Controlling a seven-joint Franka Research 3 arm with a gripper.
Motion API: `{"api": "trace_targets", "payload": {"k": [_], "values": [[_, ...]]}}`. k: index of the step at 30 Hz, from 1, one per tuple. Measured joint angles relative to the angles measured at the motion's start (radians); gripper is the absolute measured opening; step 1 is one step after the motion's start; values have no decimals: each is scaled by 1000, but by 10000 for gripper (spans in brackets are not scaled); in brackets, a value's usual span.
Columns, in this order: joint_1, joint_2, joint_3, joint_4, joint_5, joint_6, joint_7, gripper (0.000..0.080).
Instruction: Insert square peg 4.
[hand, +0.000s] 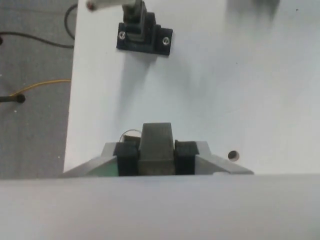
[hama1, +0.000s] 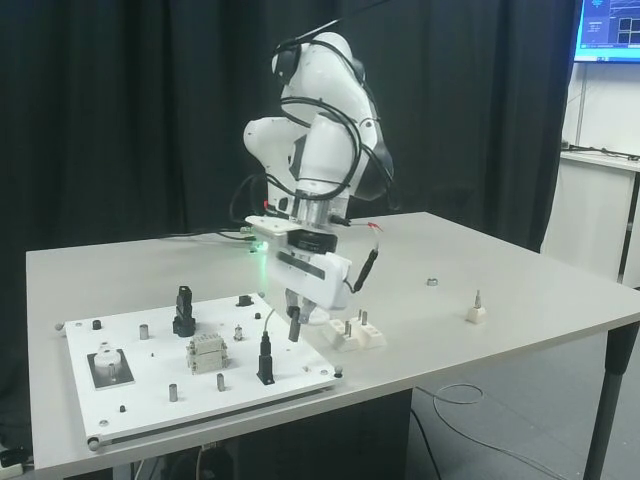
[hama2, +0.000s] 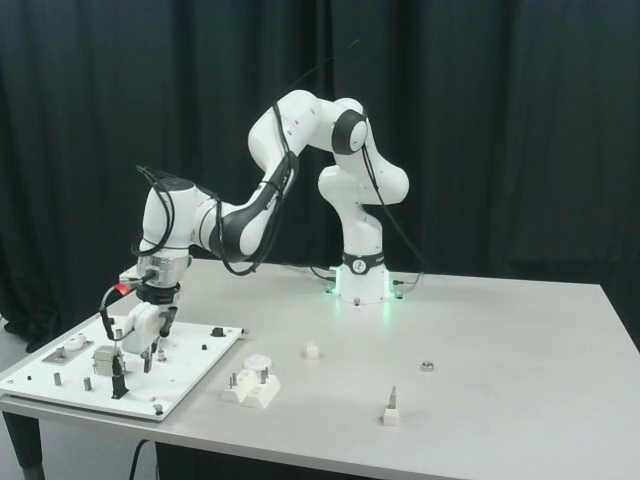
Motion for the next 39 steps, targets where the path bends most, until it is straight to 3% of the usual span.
{"api": "trace_targets", "payload": {"k": [7,17,39], "values": [[-38,21,32,54,31,-33,-1,151],[-54,77,34,133,96,-73,-4,151],[-76,153,33,270,140,-212,-8,151]]}}
